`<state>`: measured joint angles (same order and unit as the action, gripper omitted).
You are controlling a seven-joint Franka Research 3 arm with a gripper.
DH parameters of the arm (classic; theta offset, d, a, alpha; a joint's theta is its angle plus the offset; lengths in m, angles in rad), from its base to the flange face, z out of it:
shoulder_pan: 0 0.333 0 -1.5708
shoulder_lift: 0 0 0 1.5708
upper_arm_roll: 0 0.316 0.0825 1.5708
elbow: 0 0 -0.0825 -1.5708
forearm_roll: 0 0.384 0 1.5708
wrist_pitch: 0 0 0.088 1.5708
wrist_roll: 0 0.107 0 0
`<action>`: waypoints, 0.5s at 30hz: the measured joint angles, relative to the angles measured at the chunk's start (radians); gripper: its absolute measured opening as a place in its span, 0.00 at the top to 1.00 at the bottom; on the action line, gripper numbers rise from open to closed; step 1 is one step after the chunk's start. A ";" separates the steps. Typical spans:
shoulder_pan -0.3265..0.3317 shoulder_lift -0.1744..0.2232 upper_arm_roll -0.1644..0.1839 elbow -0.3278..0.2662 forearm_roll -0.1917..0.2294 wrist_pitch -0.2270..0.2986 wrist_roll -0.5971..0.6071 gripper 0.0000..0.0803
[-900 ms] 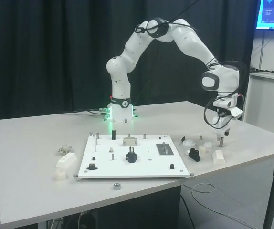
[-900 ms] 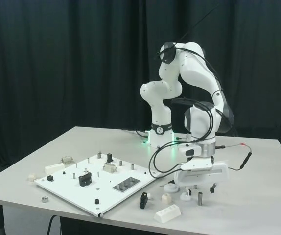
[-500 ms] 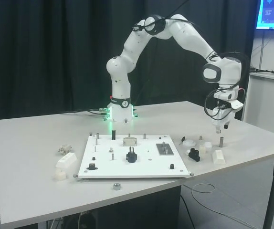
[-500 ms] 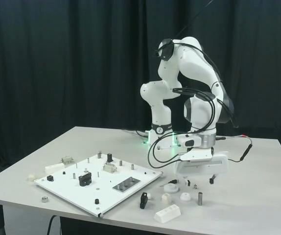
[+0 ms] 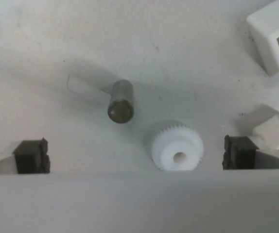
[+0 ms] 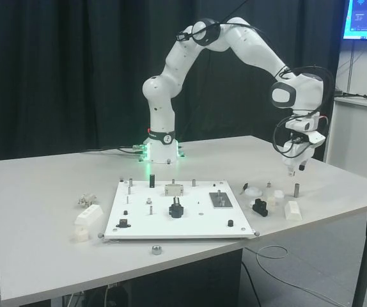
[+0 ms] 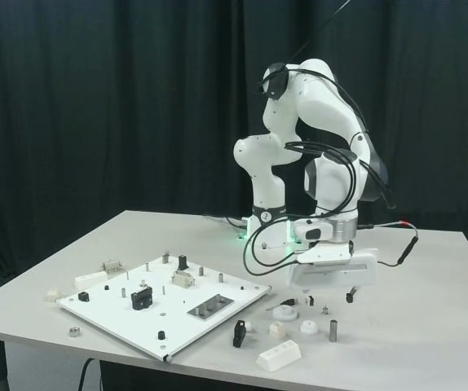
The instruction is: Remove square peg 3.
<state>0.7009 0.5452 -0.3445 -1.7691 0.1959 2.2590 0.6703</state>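
Grey counter (image 6: pixel 55 185) is seen under the empty, wide-spread tool (image 5: pixel 134 155), raised above the upright peg (image 5: pixel 121 101); toppling is risked if bumped beside the white gear (image 5: pixel 177 148).

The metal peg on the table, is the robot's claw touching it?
Apart. In the first room view the gripper hangs in the air above the upright metal peg, with bare table showing between them. The wrist view shows open jaws holding nothing.
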 joint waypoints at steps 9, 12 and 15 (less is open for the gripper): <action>-0.002 0.002 -0.006 -0.001 -0.004 0.000 0.002 0.00; -0.003 0.004 -0.007 -0.001 -0.005 0.001 0.002 0.00; -0.003 0.008 -0.010 -0.001 -0.005 0.006 0.002 0.00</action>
<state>0.6976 0.5537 -0.3549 -1.7703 0.1907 2.2650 0.6726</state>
